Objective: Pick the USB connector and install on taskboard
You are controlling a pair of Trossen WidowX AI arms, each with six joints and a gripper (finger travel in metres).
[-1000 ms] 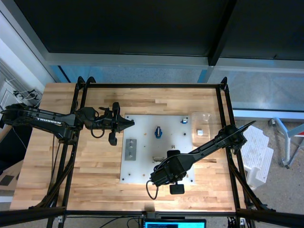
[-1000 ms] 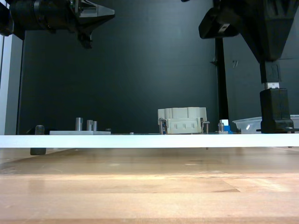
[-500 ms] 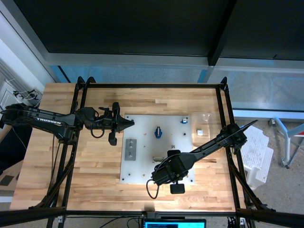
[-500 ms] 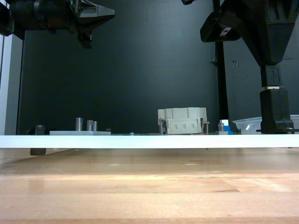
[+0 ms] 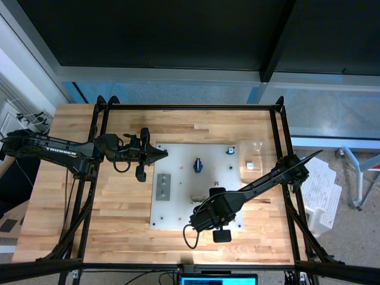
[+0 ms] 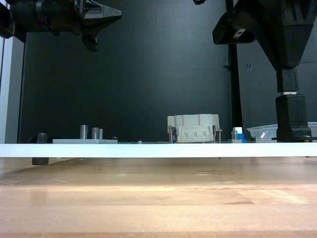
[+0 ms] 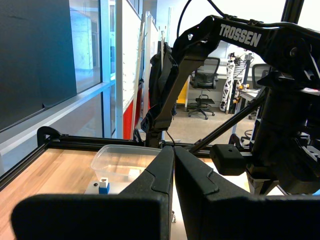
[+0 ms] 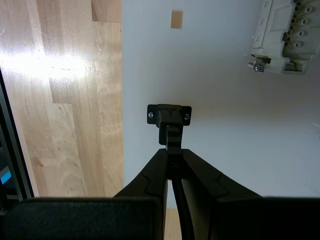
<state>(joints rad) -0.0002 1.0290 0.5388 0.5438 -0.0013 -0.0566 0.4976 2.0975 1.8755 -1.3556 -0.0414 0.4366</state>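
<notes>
USB connector (image 6: 288, 80) lower in taskboard (image 6: 148, 150) socket (image 6: 292, 116), pinched by right jaws, left jaws pressed together aloft

The taskboard (image 5: 178, 178) lies midway on the bench (image 5: 119, 237). The left pincer (image 5: 161, 153) hangs above its far left edge. The right pincer (image 6: 288, 69), over its near edge, holds the USB connector (image 6: 289, 83) upright atop a socket (image 6: 292, 119). A tub (image 5: 252, 155) sits beside the board's far right corner.

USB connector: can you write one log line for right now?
right gripper: shut on USB connector, at black socket on taskboard | metal tip showing | left gripper: shut, raised at taskboard's far-left corner
</notes>
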